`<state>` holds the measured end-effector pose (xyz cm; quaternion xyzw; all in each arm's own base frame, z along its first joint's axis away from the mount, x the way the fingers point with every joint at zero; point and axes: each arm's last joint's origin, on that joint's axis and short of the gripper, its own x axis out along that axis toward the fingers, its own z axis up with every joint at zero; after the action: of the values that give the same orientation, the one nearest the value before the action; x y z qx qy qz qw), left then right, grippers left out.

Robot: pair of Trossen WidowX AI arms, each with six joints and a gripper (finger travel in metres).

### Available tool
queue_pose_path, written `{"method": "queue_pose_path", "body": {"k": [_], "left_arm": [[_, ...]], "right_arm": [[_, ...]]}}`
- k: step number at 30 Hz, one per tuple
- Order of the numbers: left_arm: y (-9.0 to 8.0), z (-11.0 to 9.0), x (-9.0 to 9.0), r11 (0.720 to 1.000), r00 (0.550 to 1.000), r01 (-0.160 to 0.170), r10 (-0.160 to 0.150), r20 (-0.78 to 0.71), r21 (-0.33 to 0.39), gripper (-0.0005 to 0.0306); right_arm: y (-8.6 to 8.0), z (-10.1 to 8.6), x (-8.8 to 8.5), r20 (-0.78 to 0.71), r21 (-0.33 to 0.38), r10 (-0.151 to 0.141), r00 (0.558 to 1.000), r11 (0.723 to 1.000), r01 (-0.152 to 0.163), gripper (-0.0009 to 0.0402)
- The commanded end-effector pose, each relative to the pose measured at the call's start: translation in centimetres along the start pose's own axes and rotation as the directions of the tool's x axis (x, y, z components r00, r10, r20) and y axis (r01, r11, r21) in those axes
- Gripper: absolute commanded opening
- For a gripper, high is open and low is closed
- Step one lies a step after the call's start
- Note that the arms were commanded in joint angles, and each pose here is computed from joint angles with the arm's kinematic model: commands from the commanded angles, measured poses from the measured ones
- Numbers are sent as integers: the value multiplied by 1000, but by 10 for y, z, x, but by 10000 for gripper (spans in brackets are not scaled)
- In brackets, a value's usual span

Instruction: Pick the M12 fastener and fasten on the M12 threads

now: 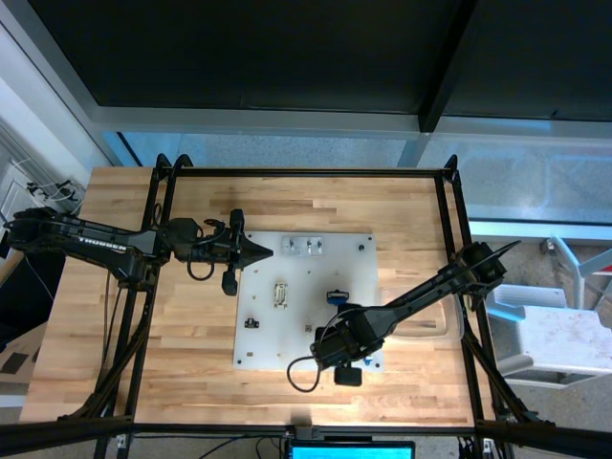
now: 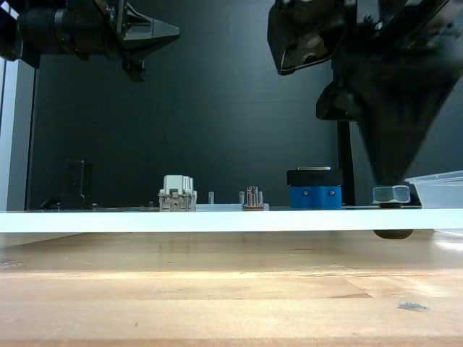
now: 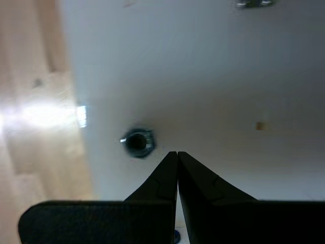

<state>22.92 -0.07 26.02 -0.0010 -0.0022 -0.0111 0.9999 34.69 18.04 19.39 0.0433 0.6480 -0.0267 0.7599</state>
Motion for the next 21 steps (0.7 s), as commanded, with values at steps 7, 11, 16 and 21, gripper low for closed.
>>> {"method": "queue_pose_path", "body": {"k": [7,11,16,21], "left_arm": [[0,0,0,1000,1000,0,0,0,0,0],[0,0,0,1000,1000,0,0,0,0,0],[0,0,0,1000,1000,0,0,0,0,0],[0,0,0,1000,1000,0,0,0,0,0]], "right_arm": [[1,1,5,34,28,-6,999,1000,5,0],[1,0,6,25,34,-10,1000,999,9,0],[1,-1,7,21,39,-12,1000,999,12,0],[1,-1,8,24,42,-8,1000,999,7,0]]}}
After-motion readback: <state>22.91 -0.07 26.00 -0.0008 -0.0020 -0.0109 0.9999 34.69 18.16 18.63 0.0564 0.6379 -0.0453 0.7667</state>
